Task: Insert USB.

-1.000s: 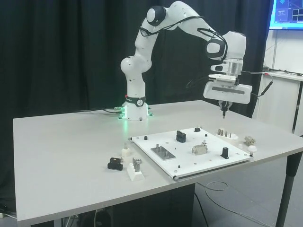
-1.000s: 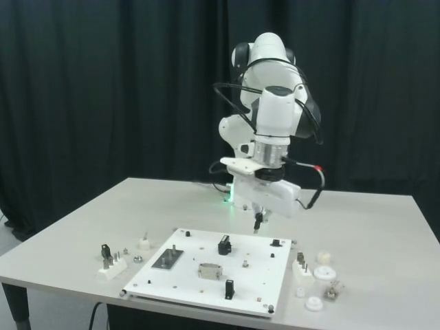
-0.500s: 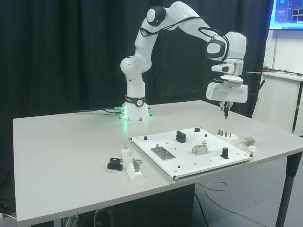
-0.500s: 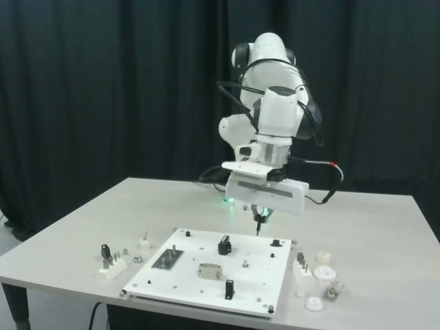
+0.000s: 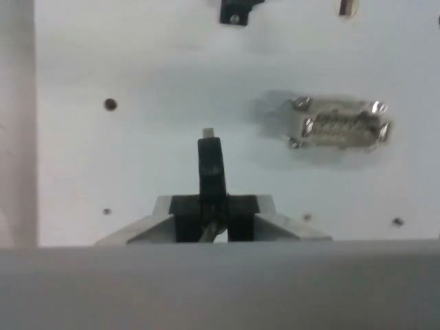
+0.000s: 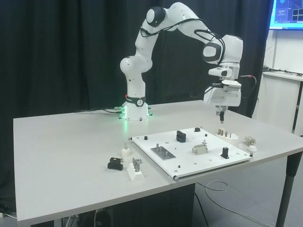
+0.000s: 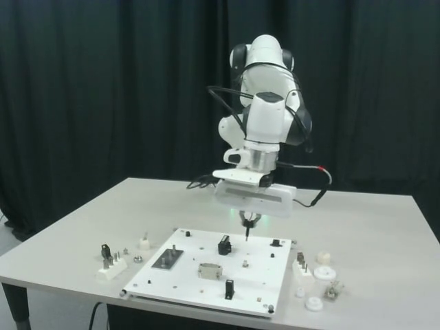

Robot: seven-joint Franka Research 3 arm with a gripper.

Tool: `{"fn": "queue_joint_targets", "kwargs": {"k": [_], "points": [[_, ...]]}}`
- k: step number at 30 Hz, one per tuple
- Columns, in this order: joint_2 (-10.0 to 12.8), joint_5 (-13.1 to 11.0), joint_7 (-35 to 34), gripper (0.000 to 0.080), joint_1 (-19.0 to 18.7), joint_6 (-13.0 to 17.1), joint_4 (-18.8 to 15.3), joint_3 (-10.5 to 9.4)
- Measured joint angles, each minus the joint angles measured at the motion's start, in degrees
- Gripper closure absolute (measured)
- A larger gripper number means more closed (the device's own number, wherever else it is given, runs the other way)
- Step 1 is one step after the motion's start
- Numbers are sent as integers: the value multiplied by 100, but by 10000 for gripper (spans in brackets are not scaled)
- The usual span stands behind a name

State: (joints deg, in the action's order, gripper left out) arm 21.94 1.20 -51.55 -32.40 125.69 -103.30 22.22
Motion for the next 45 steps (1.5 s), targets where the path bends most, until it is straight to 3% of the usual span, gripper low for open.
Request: {"fn": "queue_joint_targets", "kwargs": {"k": [26, 31, 36, 45], "points": [[220, 0, 3105, 732, 417, 100, 297, -196], [344, -1, 4169, 732, 499, 100, 449, -198], [523, -5, 4678, 732, 646, 101, 659, -224], [846, -4, 5591, 732, 1057, 85, 1075, -496]]}}
